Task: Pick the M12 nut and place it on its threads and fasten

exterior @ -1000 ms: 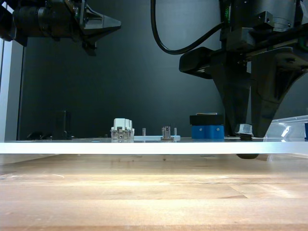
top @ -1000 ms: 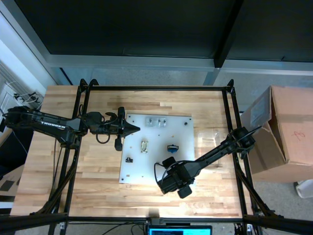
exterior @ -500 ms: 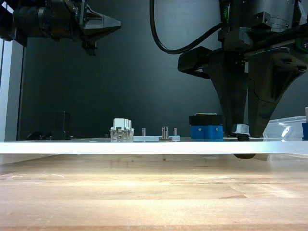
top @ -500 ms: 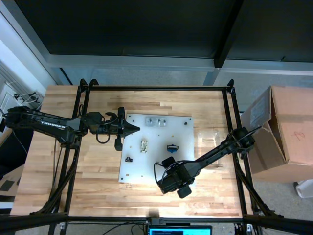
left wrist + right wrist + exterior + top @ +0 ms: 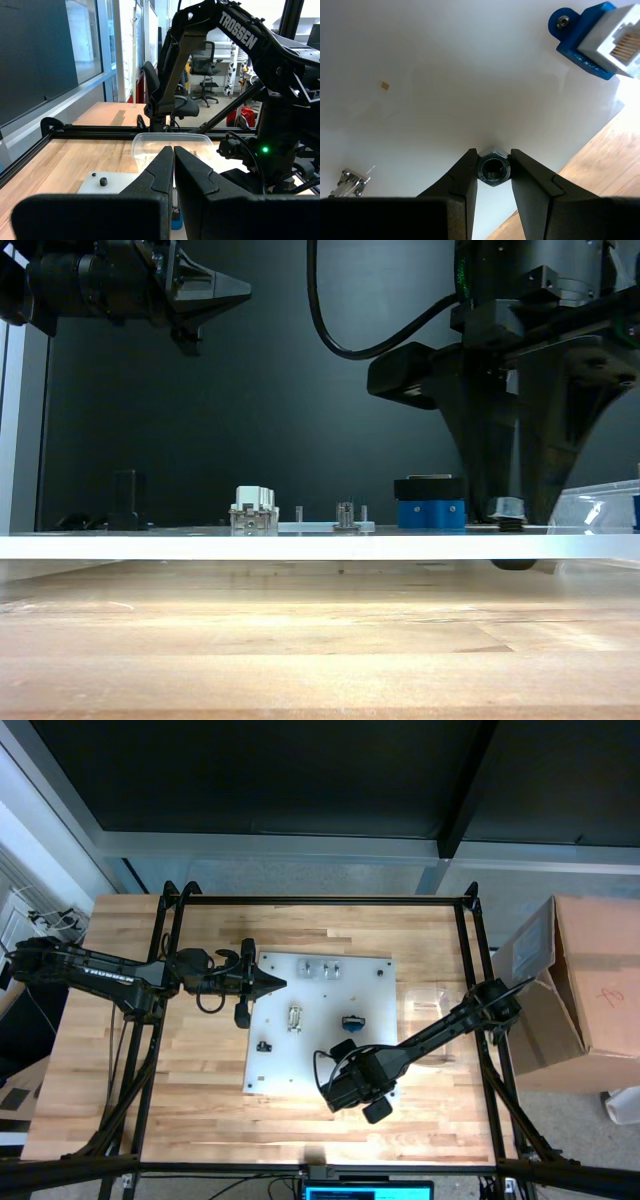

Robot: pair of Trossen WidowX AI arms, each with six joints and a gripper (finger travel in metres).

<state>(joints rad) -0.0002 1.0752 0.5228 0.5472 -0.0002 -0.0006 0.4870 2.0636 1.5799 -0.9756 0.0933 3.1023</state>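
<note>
Right gripper (image 5: 493, 154): fingers (image 5: 464, 176) set narrow, closed onto opposite flats of the M12 nut (image 5: 493, 171), one finger on each side. The bore of the nut faces the wrist camera.

Low view: the nut (image 5: 506, 507) sits between the two fingertips, on top of its stud (image 5: 510, 525). A thin band of black shows under it, just above the white board (image 5: 300, 543). The nut is held and on its stud, not run fully down.

High view: the right arm (image 5: 440, 1030) reaches in over the board's near right edge. A blue connector block (image 5: 592, 37) stands near the nut, apart from it.

Left gripper (image 5: 173, 148): fingers pressed together, nothing between them. It hangs well above the table at the board's far left edge (image 5: 278, 984), pointing toward the clear tray (image 5: 150, 142).
</note>
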